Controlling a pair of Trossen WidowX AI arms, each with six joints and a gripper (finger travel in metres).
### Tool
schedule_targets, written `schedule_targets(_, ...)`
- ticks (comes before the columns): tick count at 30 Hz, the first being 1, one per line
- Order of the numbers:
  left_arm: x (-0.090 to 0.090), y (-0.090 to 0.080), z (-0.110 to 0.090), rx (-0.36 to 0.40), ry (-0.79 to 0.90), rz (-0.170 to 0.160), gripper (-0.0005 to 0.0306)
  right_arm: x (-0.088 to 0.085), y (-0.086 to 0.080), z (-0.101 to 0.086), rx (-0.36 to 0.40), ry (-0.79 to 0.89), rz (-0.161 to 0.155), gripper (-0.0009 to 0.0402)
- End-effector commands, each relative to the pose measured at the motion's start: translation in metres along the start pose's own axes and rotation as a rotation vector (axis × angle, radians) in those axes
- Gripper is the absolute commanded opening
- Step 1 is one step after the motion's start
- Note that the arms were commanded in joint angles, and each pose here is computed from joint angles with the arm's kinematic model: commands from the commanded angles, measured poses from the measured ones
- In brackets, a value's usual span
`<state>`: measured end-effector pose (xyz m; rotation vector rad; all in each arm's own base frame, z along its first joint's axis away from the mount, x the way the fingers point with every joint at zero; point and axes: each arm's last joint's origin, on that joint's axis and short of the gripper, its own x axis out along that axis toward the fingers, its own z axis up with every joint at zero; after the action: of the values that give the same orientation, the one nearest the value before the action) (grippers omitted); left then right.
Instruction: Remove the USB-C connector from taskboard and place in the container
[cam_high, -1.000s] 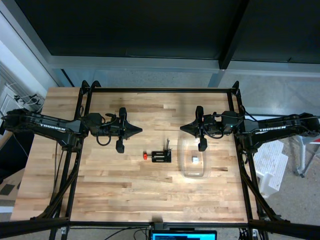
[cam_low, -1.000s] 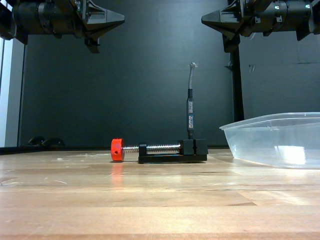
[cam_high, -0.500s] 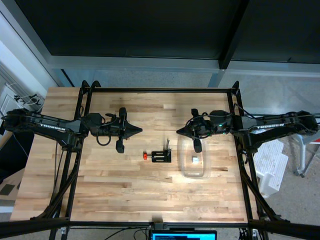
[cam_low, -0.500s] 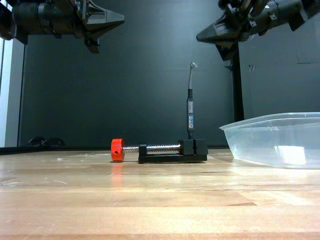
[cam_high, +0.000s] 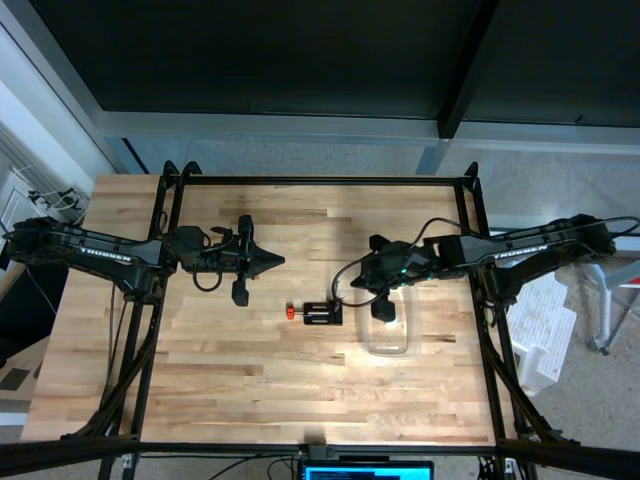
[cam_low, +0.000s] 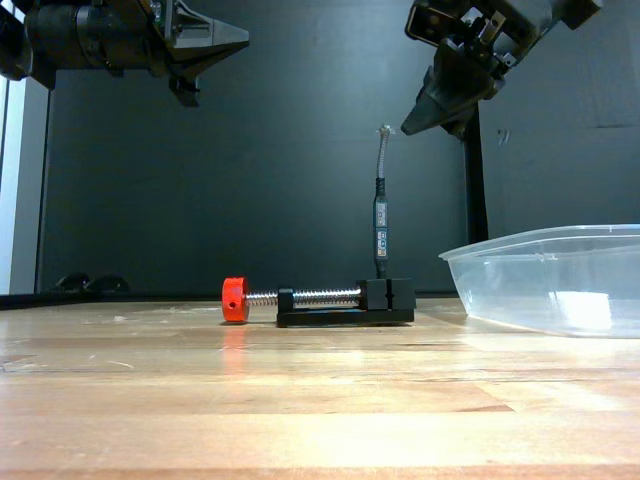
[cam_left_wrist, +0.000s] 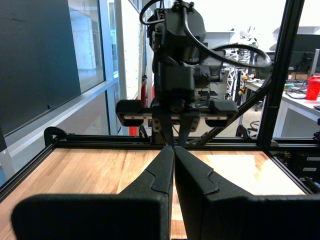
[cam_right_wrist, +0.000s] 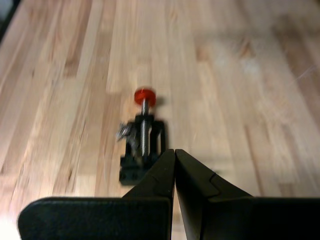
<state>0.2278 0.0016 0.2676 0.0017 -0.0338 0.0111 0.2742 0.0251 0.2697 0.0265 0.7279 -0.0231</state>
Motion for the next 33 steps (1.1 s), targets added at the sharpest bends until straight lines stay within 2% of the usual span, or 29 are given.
schedule_targets(1, 0.000, 0.000, 0.000, 0.000, 0.000, 0.000, 0.0000, 0.008, 0.005, 0.002, -0.017, 0.069, 0.004, 0.0000)
schedule_targets(8, 0.000, 0.000, 0.000, 0.000, 0.000, 0.000, 0.0000, 0.025, 0.017, 0.004, -0.052, 0.174, 0.016, 0.0012)
schedule_targets(17, 0.000, 0.000, 0.000, 0.000, 0.000, 0.000, 0.0000, 0.043, 0.022, 0.015, -0.066, 0.275, 0.007, 0.0101)
schedule_targets(21, 0.000, 0.000, 0.000, 0.000, 0.000, 0.000, 0.0000, 0.049, 0.023, 0.020, -0.071, 0.314, 0.002, 0.0128)
schedule_targets(33, 0.000, 0.000, 0.000, 0.000, 0.000, 0.000, 0.0000, 0.073, 0.029, 0.029, -0.114, 0.362, 0.006, 0.0145)
